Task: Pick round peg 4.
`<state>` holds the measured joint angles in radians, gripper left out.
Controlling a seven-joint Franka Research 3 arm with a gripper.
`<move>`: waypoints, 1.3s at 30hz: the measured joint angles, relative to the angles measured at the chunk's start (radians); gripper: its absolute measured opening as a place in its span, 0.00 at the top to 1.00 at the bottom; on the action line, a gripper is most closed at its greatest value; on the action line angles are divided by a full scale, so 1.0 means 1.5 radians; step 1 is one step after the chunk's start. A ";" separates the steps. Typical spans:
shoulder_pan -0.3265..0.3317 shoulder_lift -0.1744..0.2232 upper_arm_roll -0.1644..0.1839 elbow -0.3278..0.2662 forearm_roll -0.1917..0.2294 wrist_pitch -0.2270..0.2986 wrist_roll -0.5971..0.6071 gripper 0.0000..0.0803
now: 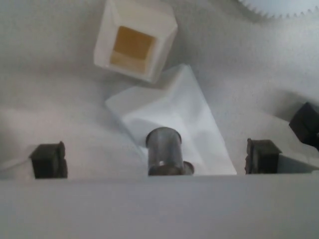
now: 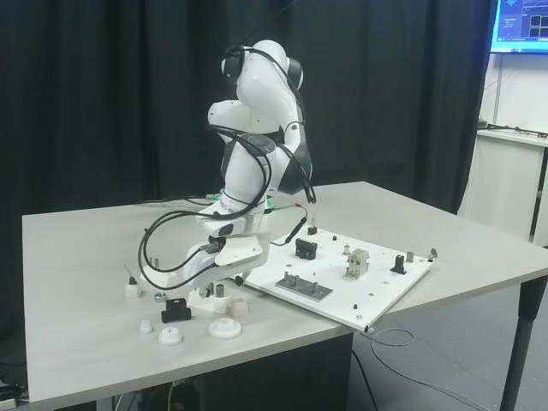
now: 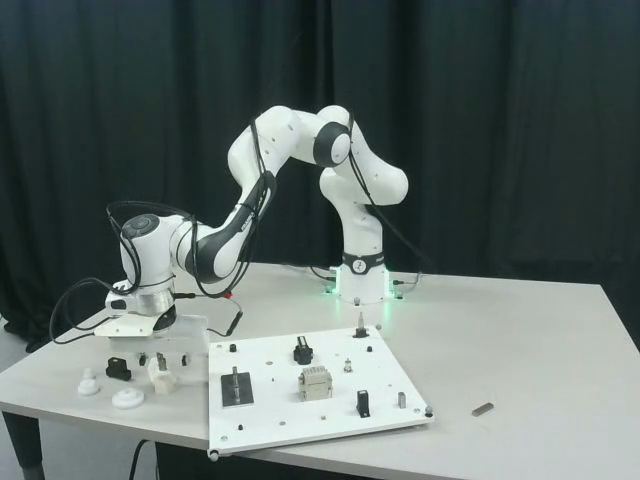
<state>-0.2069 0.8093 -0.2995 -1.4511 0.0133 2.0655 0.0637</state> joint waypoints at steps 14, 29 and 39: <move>-0.002 0.013 -0.010 0.013 0.012 -0.001 -0.002 0.37; -0.001 0.015 -0.013 0.025 0.013 -0.023 -0.006 0.82; 0.001 0.015 -0.017 0.066 0.012 -0.092 -0.006 0.82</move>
<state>-0.2049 0.8316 -0.3248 -1.3514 0.0318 1.9279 0.0544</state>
